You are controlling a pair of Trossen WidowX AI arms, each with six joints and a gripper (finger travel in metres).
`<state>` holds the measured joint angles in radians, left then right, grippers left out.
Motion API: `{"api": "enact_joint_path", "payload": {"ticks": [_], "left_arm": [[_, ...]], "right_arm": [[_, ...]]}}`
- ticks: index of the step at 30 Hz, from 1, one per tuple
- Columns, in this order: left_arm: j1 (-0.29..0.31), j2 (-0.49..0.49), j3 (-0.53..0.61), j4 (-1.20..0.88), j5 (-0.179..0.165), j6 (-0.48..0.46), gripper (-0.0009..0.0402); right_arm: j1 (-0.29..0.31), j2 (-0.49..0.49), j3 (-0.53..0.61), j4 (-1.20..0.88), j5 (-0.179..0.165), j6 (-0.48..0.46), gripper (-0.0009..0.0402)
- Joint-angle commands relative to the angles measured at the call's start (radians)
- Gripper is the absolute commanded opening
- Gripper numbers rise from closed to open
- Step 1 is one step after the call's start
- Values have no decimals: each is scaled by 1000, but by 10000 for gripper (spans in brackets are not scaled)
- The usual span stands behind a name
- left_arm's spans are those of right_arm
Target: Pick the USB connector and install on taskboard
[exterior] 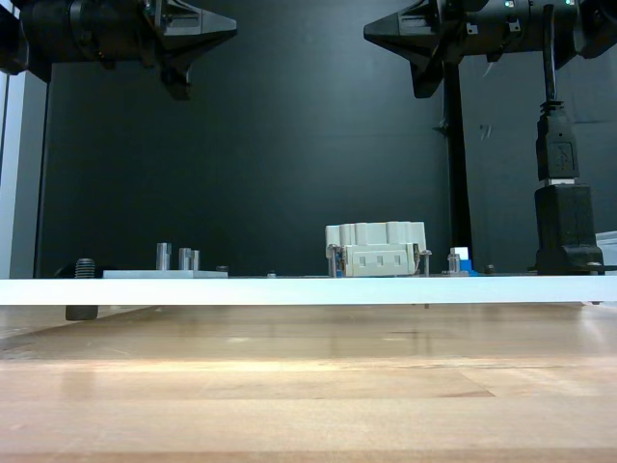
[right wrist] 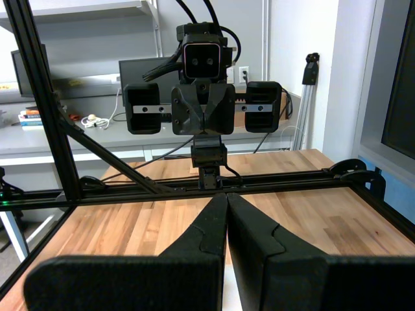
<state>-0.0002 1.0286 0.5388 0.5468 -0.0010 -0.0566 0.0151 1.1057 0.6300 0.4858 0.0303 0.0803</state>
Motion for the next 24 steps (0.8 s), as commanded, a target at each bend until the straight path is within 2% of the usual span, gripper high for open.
{"api": "enact_joint_path", "payload": {"ticks": [1,24], "left_arm": [[0,0,0,1,0,0,0],[0,0,0,0,0,0,0]], "right_arm": [[0,0,1,1,2,-2,0],[0,0,1,11,3,-4,0]]}}
